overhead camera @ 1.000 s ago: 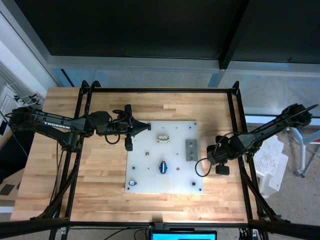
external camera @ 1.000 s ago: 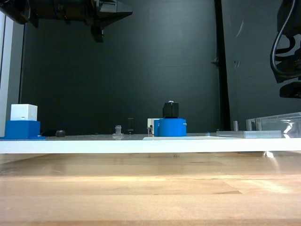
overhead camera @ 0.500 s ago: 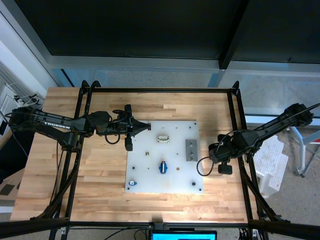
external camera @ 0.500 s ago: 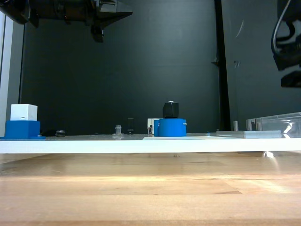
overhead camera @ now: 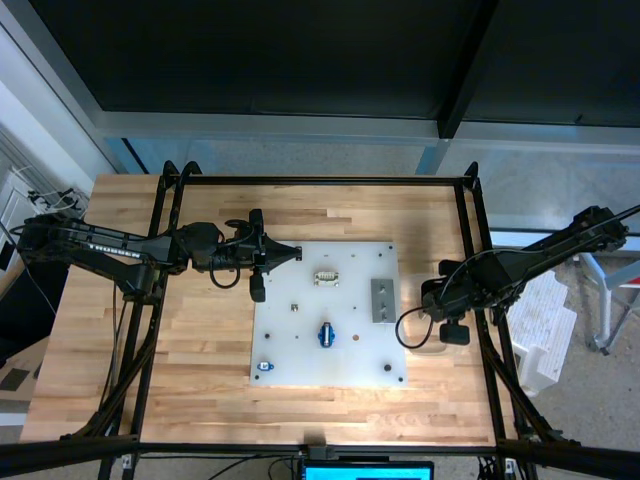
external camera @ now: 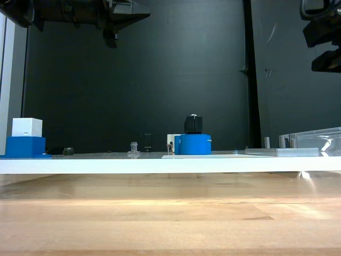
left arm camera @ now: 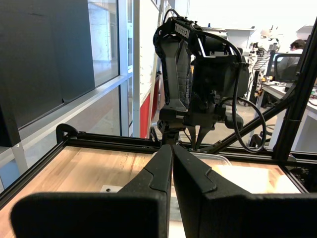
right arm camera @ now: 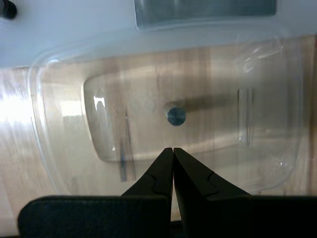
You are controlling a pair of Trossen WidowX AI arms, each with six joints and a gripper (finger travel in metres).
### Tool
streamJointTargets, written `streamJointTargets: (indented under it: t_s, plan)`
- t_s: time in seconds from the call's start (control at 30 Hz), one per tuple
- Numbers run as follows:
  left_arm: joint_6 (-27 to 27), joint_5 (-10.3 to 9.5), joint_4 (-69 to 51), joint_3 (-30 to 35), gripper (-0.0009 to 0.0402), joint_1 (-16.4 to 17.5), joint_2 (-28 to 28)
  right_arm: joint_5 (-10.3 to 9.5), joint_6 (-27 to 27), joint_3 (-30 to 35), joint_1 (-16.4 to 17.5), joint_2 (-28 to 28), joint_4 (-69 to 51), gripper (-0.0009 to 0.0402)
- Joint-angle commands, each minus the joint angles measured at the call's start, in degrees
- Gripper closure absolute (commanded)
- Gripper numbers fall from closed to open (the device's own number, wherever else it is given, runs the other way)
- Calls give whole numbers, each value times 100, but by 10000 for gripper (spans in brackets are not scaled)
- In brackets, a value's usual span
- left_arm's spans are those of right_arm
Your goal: Pick the 16mm cylinder and install on the taskboard
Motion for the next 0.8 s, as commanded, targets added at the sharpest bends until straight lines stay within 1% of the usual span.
streamJointTargets:
  t_s: [0.03,0.13,0.6,0.8]
  plan:
    - [0,0,2,2,392,0,2,48,7,-4,0,39,31,393]
    - [0,0,0,2,392,0,2,131,9,-4,0,50,109,393]
    - [-2,2,0,2,392,2,2,129,26,-24,-7,50,105,393]
    - [0,2,2,2,392,2,2,129,177,-68,-251,96,138,393]
